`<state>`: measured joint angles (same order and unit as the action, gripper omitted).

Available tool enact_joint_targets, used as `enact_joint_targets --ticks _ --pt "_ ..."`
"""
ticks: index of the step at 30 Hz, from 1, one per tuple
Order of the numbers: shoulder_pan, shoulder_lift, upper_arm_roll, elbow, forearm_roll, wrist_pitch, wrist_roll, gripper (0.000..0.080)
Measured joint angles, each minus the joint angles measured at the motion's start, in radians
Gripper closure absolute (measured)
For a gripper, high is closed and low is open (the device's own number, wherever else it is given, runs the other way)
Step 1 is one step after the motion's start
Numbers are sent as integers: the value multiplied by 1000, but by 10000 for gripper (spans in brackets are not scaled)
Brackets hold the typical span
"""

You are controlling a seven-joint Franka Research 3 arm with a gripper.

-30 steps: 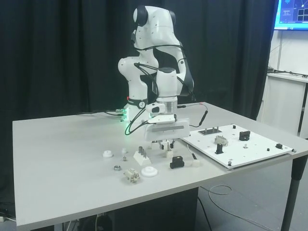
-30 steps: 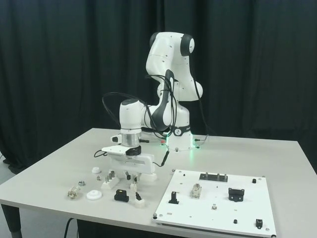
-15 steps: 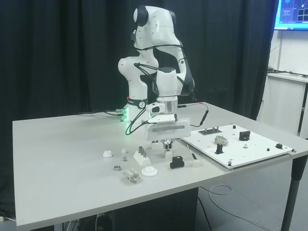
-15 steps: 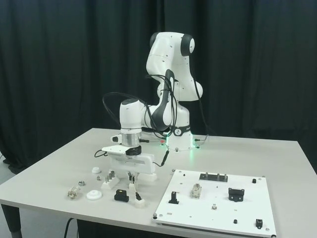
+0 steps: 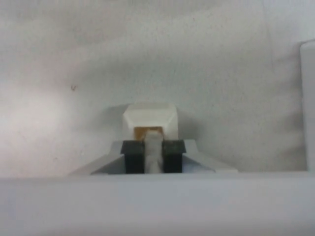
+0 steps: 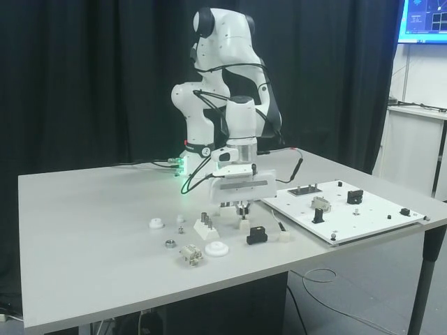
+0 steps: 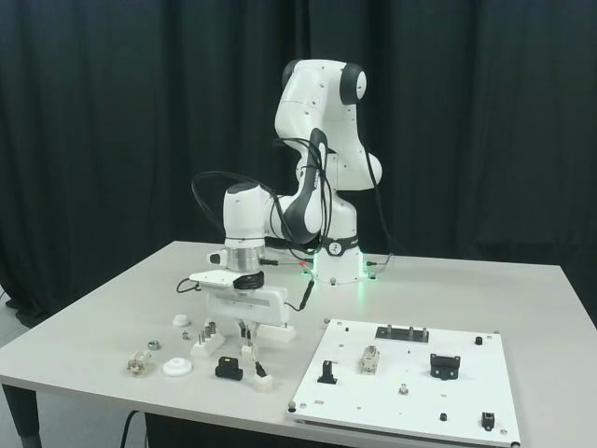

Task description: Pick Ethernet.

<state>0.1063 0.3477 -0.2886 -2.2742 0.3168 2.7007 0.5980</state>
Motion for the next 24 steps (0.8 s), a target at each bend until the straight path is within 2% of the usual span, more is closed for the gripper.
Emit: enact_joint_targets --ticks 14,24 --pt "0 -57 -14 9 -1 -44 5 729" --pt "0 -79 -23 25 -10 -82 5 729"
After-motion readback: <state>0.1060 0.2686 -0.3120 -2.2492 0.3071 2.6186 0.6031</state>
